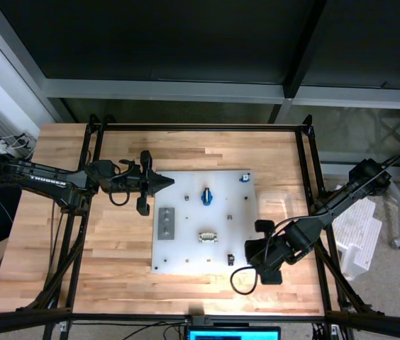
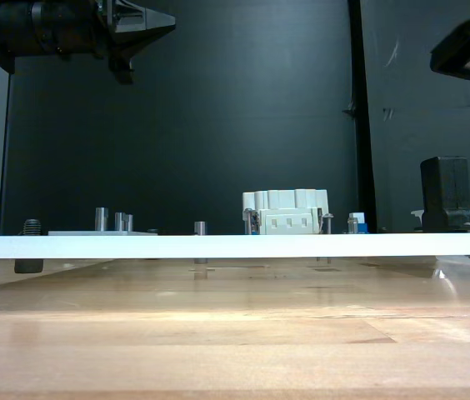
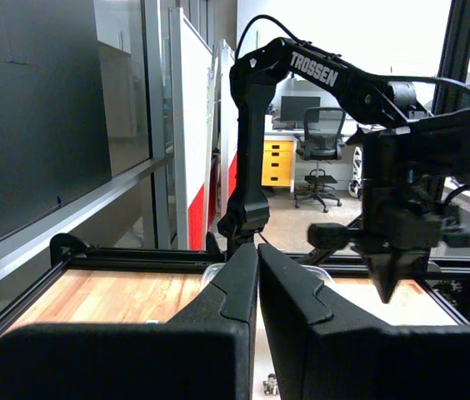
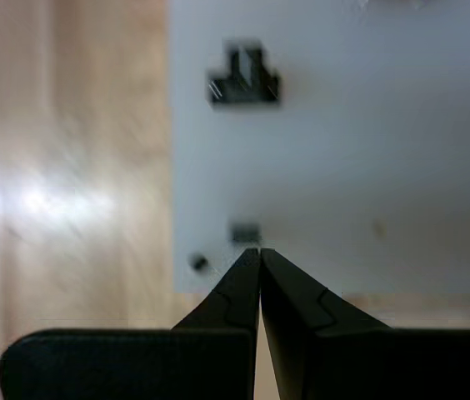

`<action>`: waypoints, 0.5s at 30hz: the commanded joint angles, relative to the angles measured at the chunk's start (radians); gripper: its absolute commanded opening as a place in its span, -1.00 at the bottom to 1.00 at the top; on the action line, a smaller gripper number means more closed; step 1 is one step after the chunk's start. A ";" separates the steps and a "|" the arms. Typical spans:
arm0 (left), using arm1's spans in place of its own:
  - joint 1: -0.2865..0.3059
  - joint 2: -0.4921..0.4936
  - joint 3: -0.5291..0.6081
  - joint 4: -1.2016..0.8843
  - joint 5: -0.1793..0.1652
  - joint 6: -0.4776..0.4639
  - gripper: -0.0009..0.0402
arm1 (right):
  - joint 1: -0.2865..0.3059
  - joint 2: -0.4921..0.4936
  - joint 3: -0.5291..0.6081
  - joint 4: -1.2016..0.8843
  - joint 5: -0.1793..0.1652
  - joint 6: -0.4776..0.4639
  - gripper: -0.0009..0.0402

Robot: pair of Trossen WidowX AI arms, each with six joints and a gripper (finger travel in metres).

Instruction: Remove the 16mm bar from the taskboard and place in the container

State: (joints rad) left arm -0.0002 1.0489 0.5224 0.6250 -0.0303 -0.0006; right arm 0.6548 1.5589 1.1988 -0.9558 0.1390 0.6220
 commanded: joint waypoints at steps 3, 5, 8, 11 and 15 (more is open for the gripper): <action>0.000 0.000 0.000 0.000 0.000 0.000 -0.96 | 0.001 -0.046 -0.032 -0.031 0.000 0.002 -0.96; 0.000 0.000 0.000 0.000 0.000 0.000 -0.96 | 0.000 -0.062 -0.046 -0.031 0.000 0.002 -0.96; 0.000 0.000 0.000 0.000 0.000 0.000 -0.96 | 0.000 -0.065 -0.050 -0.030 0.000 0.001 -0.96; 0.000 0.000 0.000 0.000 0.000 0.000 -0.96 | 0.002 -0.062 -0.050 -0.026 0.000 -0.002 -0.96; 0.000 0.000 0.000 0.000 0.000 0.000 -0.96 | 0.002 -0.057 -0.050 -0.014 0.000 0.005 -0.88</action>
State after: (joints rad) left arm -0.0002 1.0489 0.5228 0.6247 -0.0303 -0.0006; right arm 0.6563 1.4960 1.1481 -0.9756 0.1387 0.6224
